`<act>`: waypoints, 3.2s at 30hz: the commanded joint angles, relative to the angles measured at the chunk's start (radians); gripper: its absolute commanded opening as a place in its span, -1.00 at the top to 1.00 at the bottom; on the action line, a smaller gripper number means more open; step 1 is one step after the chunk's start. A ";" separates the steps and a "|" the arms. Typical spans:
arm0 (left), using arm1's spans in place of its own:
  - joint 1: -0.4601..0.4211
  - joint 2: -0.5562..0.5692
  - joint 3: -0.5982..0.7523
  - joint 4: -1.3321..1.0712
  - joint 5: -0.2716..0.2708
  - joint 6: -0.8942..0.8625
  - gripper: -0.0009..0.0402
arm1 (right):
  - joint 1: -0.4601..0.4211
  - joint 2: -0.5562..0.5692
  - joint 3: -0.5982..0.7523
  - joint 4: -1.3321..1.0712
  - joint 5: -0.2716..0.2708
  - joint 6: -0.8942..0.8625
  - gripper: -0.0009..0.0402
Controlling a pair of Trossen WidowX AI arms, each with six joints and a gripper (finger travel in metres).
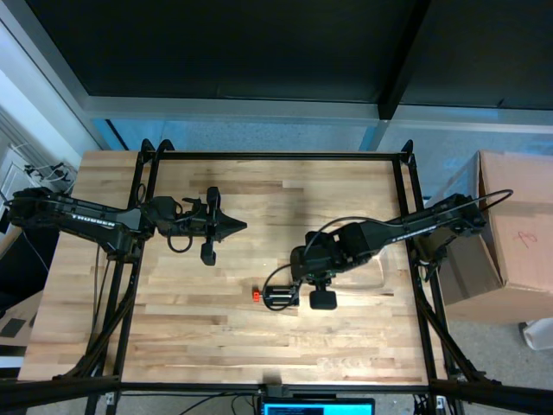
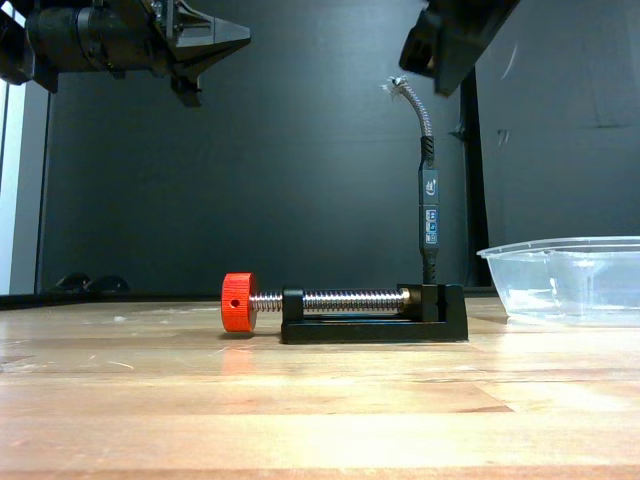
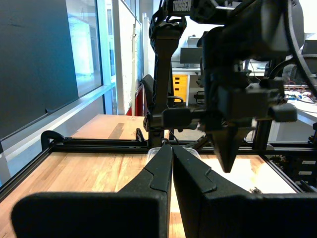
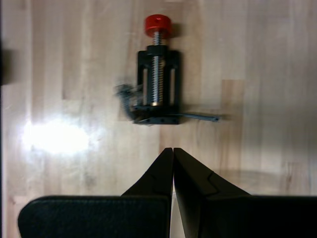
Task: Remove the USB-C connector from the USB-C receptacle and place in the container
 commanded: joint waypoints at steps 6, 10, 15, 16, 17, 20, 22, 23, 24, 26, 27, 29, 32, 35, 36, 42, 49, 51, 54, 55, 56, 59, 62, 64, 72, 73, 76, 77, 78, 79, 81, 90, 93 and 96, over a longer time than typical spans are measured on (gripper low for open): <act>0.000 0.000 0.000 0.000 0.000 0.000 0.96 | 0.032 -0.001 0.001 -0.003 -0.002 0.016 0.96; 0.000 0.000 0.000 0.000 0.000 0.000 0.96 | 0.038 0.000 0.001 -0.003 -0.002 0.045 0.95; 0.000 0.000 0.000 0.000 0.000 0.000 0.96 | 0.045 0.039 0.049 -0.045 0.001 0.085 0.76; 0.000 0.001 0.000 0.000 0.000 0.000 0.96 | 0.046 0.051 0.072 -0.064 0.009 0.085 0.69; 0.000 0.001 0.000 0.000 0.000 0.000 0.96 | 0.047 0.061 0.095 -0.081 0.021 0.087 0.62; 0.000 0.000 0.000 0.000 0.000 0.000 0.96 | 0.048 0.091 0.149 -0.127 0.027 0.089 0.41; 0.000 0.000 0.000 0.000 0.000 0.000 0.96 | 0.048 0.106 0.172 -0.151 0.043 0.089 0.29; 0.000 0.000 0.000 0.000 0.000 0.000 0.96 | 0.048 0.113 0.181 -0.158 0.051 0.092 0.24; 0.000 0.000 0.000 0.000 0.000 0.000 0.96 | 0.049 0.114 0.186 -0.162 0.054 0.091 0.19; 0.000 0.000 0.000 0.000 0.000 0.000 0.96 | 0.050 0.122 0.186 -0.161 0.054 0.092 0.13; 0.000 0.000 0.000 0.000 0.000 0.000 0.96 | 0.050 0.124 0.186 -0.161 0.054 0.092 0.12; 0.000 0.000 0.000 0.000 0.000 0.000 0.96 | 0.051 0.124 0.185 -0.161 0.053 0.092 0.11; 0.000 0.001 0.000 0.000 0.000 0.000 0.96 | 0.053 0.124 0.175 -0.158 0.061 0.100 0.13; 0.000 0.000 0.000 0.000 0.000 0.000 0.96 | 0.060 0.124 0.163 -0.147 0.075 0.114 0.15; 0.000 0.000 0.000 0.000 0.000 0.000 0.96 | 0.062 0.124 0.156 -0.135 0.074 0.114 0.16; 0.000 0.000 0.000 0.000 0.000 0.000 0.96 | 0.070 0.164 0.140 -0.081 0.074 0.122 0.16; 0.000 0.000 0.000 0.000 0.000 0.000 0.96 | 0.074 0.223 0.140 -0.051 0.074 0.113 0.16; 0.000 0.000 0.000 0.000 0.000 0.000 0.96 | 0.074 0.241 0.140 -0.038 0.074 0.113 0.16; 0.000 0.000 0.000 0.000 0.000 0.000 0.96 | 0.075 0.261 0.140 -0.032 0.074 0.113 0.16; 0.000 0.000 0.000 0.000 0.000 0.000 0.96 | 0.076 0.266 0.138 -0.030 0.074 0.110 0.16; 0.000 0.000 0.000 0.000 0.000 0.000 0.96 | 0.076 0.274 0.138 -0.028 0.074 0.110 0.16; 0.000 0.000 0.000 0.000 0.000 0.000 0.96 | 0.077 0.276 0.129 -0.016 0.076 0.109 0.16; 0.000 0.000 0.000 0.000 0.000 0.000 0.96 | 0.077 0.276 0.109 0.012 0.076 0.109 0.16; 0.000 0.000 0.000 0.000 0.000 0.000 0.96 | 0.077 0.276 0.095 0.024 0.076 0.109 0.16; 0.000 0.000 0.000 0.000 0.000 0.000 0.96 | 0.077 0.274 0.077 0.047 0.077 0.106 0.45; 0.000 0.000 0.000 0.000 0.000 0.000 0.96 | 0.077 0.274 0.077 0.048 0.078 0.106 0.50; 0.000 0.000 0.000 0.000 0.000 0.000 0.96 | 0.077 0.273 0.077 0.048 0.087 0.106 0.64; 0.000 0.000 0.000 0.000 0.000 0.000 0.96 | 0.077 0.273 0.077 0.048 0.096 0.106 0.68; 0.000 0.000 0.000 0.000 0.000 0.000 0.96 | 0.077 0.273 0.077 0.048 0.098 0.106 0.73; 0.000 0.000 0.000 0.000 0.000 0.000 0.96 | 0.077 0.273 0.077 0.048 0.099 0.106 0.77; 0.000 0.000 0.000 0.000 0.000 0.000 0.96 | 0.077 0.273 0.077 0.047 0.099 0.106 0.86; 0.000 0.000 0.000 0.000 0.000 0.000 0.96 | 0.076 0.272 0.077 0.047 0.101 0.106 0.95; 0.000 0.000 0.000 0.000 0.000 0.000 0.96 | 0.076 0.267 0.080 0.044 0.101 0.106 0.95; 0.000 0.000 0.000 0.000 0.000 0.000 0.96 | 0.076 0.256 0.084 0.042 0.101 0.106 0.96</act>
